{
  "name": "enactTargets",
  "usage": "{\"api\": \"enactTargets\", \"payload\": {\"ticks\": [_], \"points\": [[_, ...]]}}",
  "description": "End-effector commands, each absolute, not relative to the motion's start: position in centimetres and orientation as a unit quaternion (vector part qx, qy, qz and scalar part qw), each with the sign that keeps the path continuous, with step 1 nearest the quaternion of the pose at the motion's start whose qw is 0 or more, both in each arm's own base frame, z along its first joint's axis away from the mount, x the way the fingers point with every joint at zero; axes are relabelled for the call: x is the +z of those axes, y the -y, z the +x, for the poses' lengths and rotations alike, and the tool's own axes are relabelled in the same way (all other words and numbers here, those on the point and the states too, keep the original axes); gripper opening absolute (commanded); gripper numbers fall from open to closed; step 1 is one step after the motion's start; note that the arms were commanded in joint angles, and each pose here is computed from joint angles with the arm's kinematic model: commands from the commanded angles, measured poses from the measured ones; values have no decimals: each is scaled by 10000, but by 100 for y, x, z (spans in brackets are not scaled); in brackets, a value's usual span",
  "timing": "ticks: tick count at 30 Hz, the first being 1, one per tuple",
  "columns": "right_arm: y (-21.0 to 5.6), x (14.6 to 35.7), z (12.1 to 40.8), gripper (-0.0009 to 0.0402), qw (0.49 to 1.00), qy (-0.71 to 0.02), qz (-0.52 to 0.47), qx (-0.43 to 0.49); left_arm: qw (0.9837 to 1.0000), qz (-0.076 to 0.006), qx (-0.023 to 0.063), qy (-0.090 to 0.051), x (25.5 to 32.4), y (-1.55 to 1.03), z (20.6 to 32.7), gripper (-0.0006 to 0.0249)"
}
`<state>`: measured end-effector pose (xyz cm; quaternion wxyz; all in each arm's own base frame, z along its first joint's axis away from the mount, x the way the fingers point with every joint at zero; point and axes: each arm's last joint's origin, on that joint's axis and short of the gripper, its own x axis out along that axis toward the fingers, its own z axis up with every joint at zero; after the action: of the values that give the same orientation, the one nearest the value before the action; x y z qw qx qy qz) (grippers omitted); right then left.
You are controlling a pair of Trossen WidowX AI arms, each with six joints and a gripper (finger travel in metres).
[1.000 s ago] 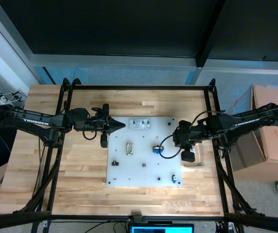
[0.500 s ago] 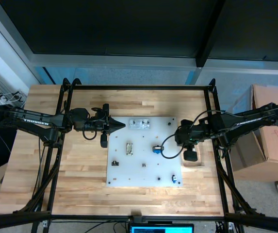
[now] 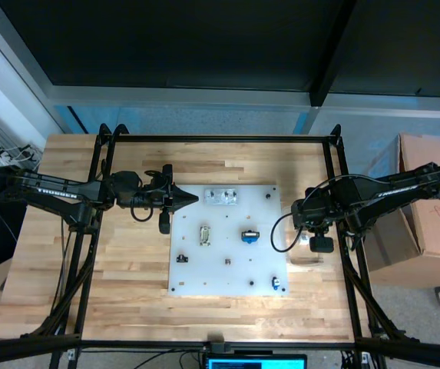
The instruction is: Pick the RJ45 connector and install on the taskboard
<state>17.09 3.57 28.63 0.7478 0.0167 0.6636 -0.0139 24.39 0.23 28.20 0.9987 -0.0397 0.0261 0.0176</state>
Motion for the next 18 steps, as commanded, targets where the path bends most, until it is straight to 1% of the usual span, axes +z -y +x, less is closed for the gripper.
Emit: {"api": "enactTargets", "payload": {"ticks": [1,6,8,10,12,15,18], "points": [[-360,2879,1732,0,7402,-6720,112,-173,9987,-397,176,-257,2821,-24,2439,1],[-382,2829,1846,2,7217,-6918,35,-214,9987,-397,176,-259,2820,-24,2439,1],[-393,2764,1894,14,7087,-7052,-54,-186,9987,-397,176,-259,2820,-24,2439,1],[-402,2709,1935,38,6985,-7153,-106,-181,9987,-397,174,-259,2820,-23,2439,1],[-408,2671,1968,70,6912,-7223,-137,-205,9987,-397,174,-259,2820,-23,2439,1],[-397,2629,1951,122,6873,-7251,-186,-372,9987,-397,176,-259,2820,-23,2439,1],[-405,2575,1934,164,6818,-7302,-219,-394,9987,-397,176,-259,2820,-23,2439,1]]}}
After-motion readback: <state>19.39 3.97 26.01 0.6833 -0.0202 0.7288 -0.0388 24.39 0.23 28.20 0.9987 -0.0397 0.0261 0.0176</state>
